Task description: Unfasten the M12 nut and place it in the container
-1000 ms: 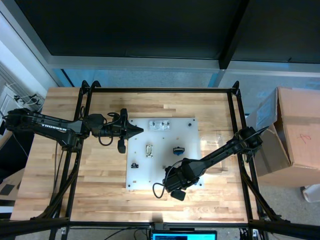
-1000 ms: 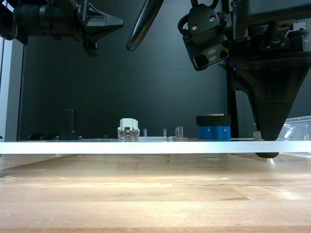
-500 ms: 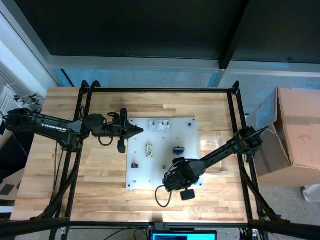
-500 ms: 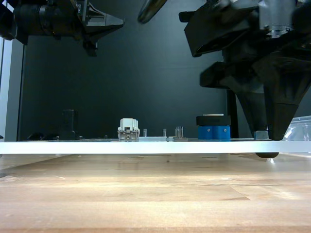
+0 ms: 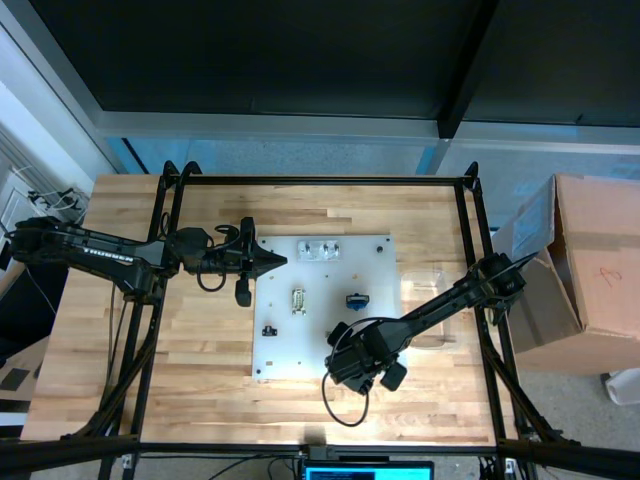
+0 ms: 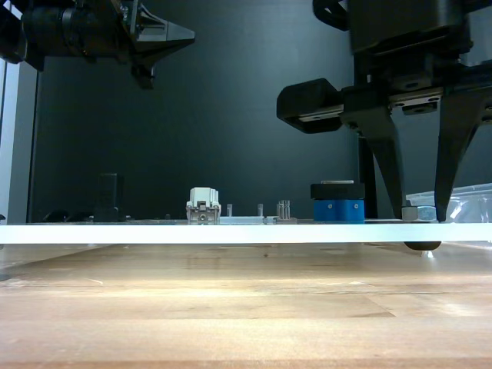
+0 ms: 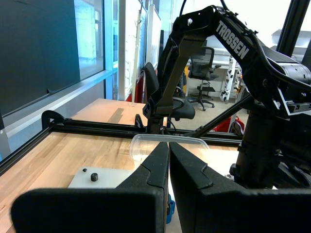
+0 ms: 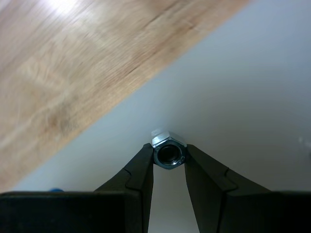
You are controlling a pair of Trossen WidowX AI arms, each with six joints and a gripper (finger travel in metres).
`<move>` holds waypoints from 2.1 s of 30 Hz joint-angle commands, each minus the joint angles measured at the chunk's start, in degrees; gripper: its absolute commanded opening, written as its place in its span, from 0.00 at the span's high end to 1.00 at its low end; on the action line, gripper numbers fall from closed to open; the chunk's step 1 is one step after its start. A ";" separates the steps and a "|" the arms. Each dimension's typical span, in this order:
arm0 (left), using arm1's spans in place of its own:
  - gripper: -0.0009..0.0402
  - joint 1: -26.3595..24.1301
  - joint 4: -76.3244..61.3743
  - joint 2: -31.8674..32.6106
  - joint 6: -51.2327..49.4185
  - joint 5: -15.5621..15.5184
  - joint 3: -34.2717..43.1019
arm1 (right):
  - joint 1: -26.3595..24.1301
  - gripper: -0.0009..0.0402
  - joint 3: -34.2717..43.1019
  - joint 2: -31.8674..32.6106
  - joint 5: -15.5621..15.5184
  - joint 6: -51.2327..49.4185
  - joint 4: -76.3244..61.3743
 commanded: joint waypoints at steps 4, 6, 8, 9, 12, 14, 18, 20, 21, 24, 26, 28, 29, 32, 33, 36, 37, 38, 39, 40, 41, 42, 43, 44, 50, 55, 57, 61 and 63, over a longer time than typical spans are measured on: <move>0.98 0.02 0.00 0.02 0.00 0.00 0.00 | 0.07 0.94 0.02 -0.02 -0.15 -13.88 0.11; 0.98 0.00 0.00 0.02 0.00 0.00 0.00 | 0.09 0.94 0.02 -0.02 -0.13 -17.00 0.11; 0.98 0.02 0.00 0.02 0.00 0.00 0.00 | 0.09 0.94 0.02 0.00 -0.13 -18.88 0.11; 0.98 0.00 0.00 0.02 0.00 0.00 0.00 | 0.09 0.94 0.02 0.00 -0.11 -19.10 0.13; 0.98 0.00 0.00 0.02 0.00 0.00 0.00 | 0.11 0.94 0.02 0.00 -0.11 -19.06 0.09; 0.98 0.02 0.00 0.02 0.00 -0.02 0.00 | 0.17 0.94 0.02 0.00 -0.13 -19.04 0.09; 0.98 0.02 0.00 0.02 0.00 0.00 0.00 | 0.20 0.89 0.02 -0.02 -0.15 -18.51 0.13; 0.98 0.02 0.00 0.02 0.00 0.00 0.00 | 0.22 0.84 0.02 -0.02 -0.13 -18.49 0.13; 0.98 0.02 0.00 0.02 0.00 0.00 0.00 | 0.22 0.81 0.02 -0.02 -0.13 -18.36 0.13; 0.98 0.02 0.00 0.02 0.00 0.00 0.00 | 0.22 0.70 0.02 -0.02 -0.13 -18.40 0.13; 0.98 0.02 0.00 0.02 0.00 0.00 0.00 | 0.28 0.63 0.02 -0.02 -0.11 -18.43 0.09; 0.98 0.00 0.00 0.02 0.00 0.00 0.00 | 0.33 0.56 0.02 -0.13 -0.09 -18.58 0.04; 0.98 0.02 0.00 0.02 0.00 0.00 0.00 | 0.33 0.53 0.02 -0.24 -0.07 -18.58 -0.15; 0.98 0.00 0.00 0.02 0.00 0.00 0.00 | 0.44 0.46 0.02 -0.63 -0.07 -18.53 -0.50; 0.98 0.02 0.00 0.02 0.00 0.00 0.00 | 0.44 0.45 0.11 -0.94 -0.09 -18.14 -0.87; 0.98 0.02 0.00 0.02 0.00 0.00 0.00 | 0.55 0.43 0.90 -1.84 -0.07 -10.49 -2.67; 0.98 0.02 0.00 0.02 0.00 0.00 0.00 | 0.55 0.43 1.11 -2.16 -0.09 -5.99 -2.93; 0.98 0.00 0.00 0.02 0.00 -0.02 0.00 | 0.55 0.44 1.40 -2.51 -0.04 -0.37 -3.10; 0.98 0.02 0.00 0.02 0.00 -0.02 0.00 | 0.52 0.45 1.62 -2.93 -0.07 5.64 -3.13; 0.98 0.02 0.00 0.02 0.00 0.00 0.00 | 0.39 0.46 1.73 -3.37 -0.04 12.66 -3.13; 0.98 0.00 0.00 0.02 0.00 0.00 0.00 | 0.15 0.48 1.70 -3.96 -0.07 19.96 -3.13; 0.98 0.02 0.00 0.02 0.00 -0.02 0.00 | -0.04 0.50 1.68 -4.48 -0.09 26.95 -3.15; 0.98 0.02 0.02 0.02 0.00 0.00 0.00 | -0.26 0.52 1.68 -4.81 -0.09 33.38 -3.21; 0.98 0.02 0.02 0.02 0.00 0.00 0.00 | -0.44 0.55 1.62 -5.20 -0.13 39.39 -3.39; 0.98 0.02 0.02 0.02 0.00 0.00 0.00 | -0.26 0.79 0.33 -6.45 -4.00 55.19 -3.28; 0.98 0.02 0.00 0.02 0.00 0.00 0.00 | 0.26 0.97 -0.31 -6.45 -7.32 58.14 -0.90; 0.98 0.00 0.00 0.02 0.00 0.00 0.00 | 0.42 0.95 -0.59 -6.45 -7.43 58.49 -0.52; 0.98 0.00 0.00 0.02 0.00 0.00 0.00 | 0.57 0.98 -1.36 -5.90 -7.91 58.71 0.00; 0.98 0.02 0.00 0.02 0.00 0.00 0.00 | 0.59 0.98 -1.99 -5.57 -9.84 58.05 1.07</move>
